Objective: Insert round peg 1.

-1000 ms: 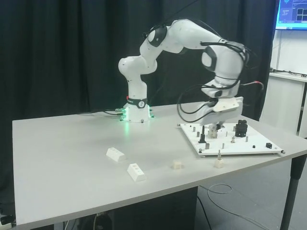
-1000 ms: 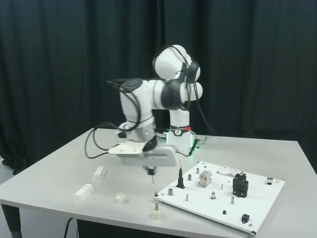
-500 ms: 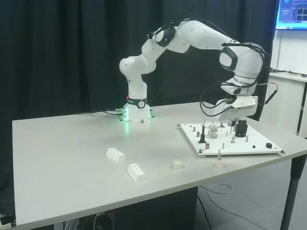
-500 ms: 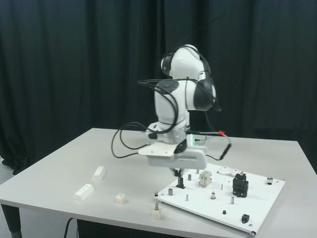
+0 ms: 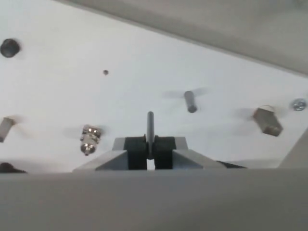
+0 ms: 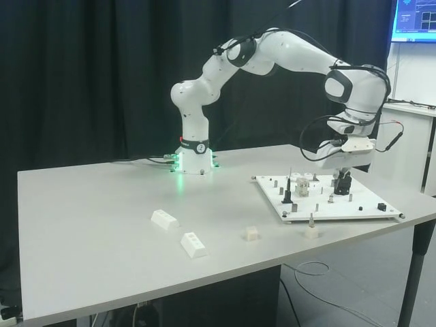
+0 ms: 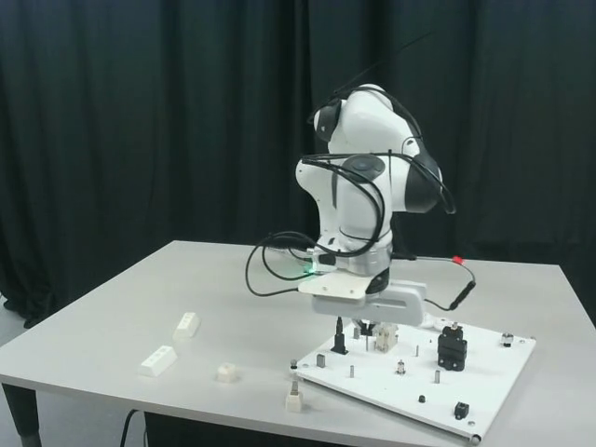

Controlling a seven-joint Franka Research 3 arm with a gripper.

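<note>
My gripper (image 5: 150,152) is shut on a thin grey round peg (image 5: 150,126), which stands out past the black fingers (image 5: 137,153). It hangs a little above the white assembly board (image 5: 144,62). In the first room view the gripper (image 6: 340,172) is over the board (image 6: 354,208), close to a black block (image 6: 343,184). In the second room view the gripper (image 7: 365,328) sits low over the board (image 7: 391,386), mostly hidden under the wrist mount. A small dark hole (image 5: 105,72) shows in the board beyond the peg.
On the board stand a short grey peg (image 5: 190,101), a square grey peg (image 5: 267,121), a metal connector (image 5: 89,138) and a black knob (image 5: 9,47). Loose white blocks (image 6: 164,219) (image 6: 194,244) (image 6: 251,234) lie on the grey table. Another block with a pin (image 6: 310,230) sits by the board's front edge.
The arm has swung from the board's near corner across to the far part of the board, next to the black block, still carrying the peg low.
</note>
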